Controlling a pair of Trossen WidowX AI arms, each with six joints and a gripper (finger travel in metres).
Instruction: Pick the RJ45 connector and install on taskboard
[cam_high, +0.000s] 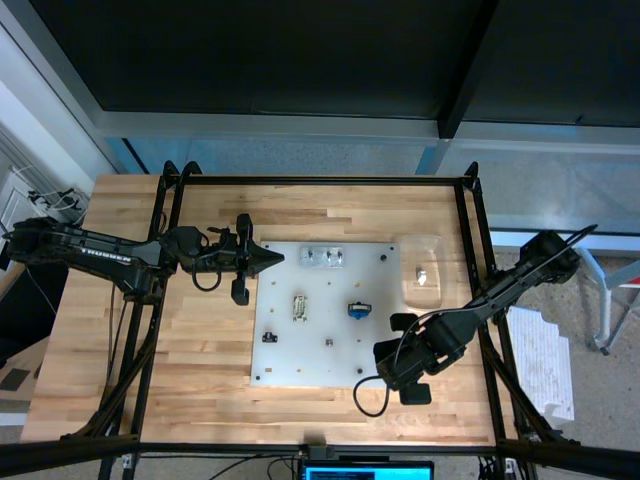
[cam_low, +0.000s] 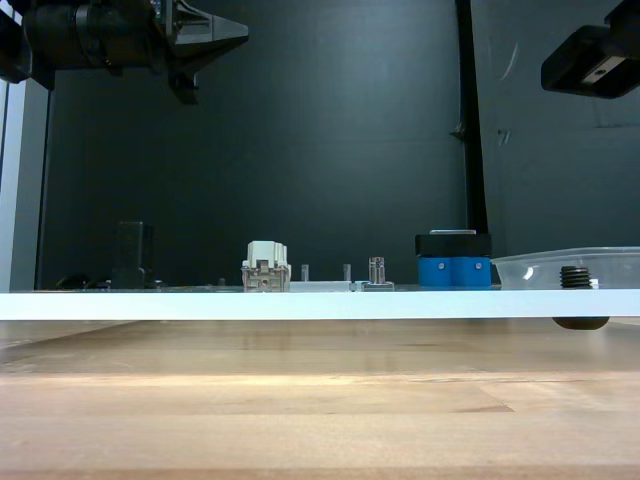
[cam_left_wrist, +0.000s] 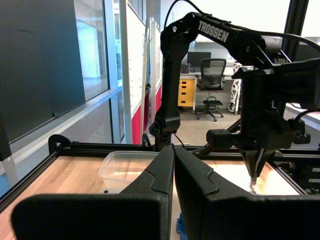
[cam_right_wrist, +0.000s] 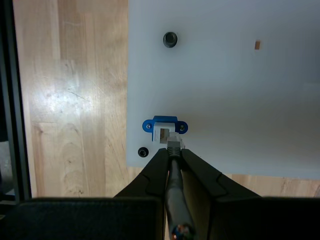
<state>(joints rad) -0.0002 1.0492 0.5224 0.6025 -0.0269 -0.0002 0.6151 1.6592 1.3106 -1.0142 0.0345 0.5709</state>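
R gripper (cam_right_wrist: 173, 151) clamps RJ45 connector (cam_right_wrist: 174, 143) over taskboard (cam_right_wrist: 230, 90).
L gripper (cam_high: 272, 258) (fingers together, empty) hovers at taskboard's left edge.

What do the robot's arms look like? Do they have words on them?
Both arms are black, with long thin bars and chunky joints. The left arm has white letters saying TROSSEN. A black cable loops by the right arm. Each tool has two pointed black fingers. The left tool is at the left edge of the taskboard; the right tool is over its near right part.
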